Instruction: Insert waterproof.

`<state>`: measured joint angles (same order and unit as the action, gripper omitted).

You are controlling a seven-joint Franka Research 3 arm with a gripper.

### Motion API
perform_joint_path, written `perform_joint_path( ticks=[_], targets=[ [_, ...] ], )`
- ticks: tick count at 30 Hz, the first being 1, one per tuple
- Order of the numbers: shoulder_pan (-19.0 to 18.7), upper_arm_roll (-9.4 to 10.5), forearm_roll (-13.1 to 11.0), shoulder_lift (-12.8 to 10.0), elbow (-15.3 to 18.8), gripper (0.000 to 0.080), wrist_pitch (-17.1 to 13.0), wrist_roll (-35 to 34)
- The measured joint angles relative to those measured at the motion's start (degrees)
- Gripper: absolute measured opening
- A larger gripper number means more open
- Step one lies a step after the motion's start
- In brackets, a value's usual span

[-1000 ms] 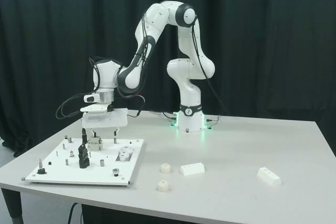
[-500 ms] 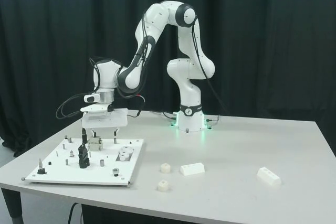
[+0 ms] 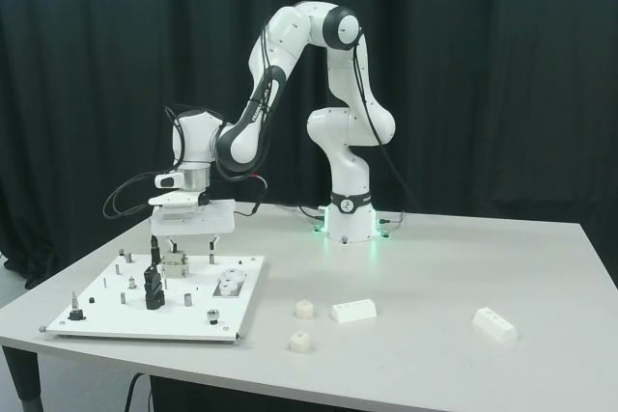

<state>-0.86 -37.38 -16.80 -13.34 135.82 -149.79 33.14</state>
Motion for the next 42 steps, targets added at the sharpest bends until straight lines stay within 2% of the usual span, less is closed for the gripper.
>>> perform_joint_path(
  ticks=[8, 42],
  targets=[
    [0.0, 0.00, -0.8, 0.1, 0.3, 0.0800, -0.6, 0.8],
    [0.0, 0.07, -0.9, 0.2, 0.7, 0.0800, -1.3, 1.1]
  ],
)
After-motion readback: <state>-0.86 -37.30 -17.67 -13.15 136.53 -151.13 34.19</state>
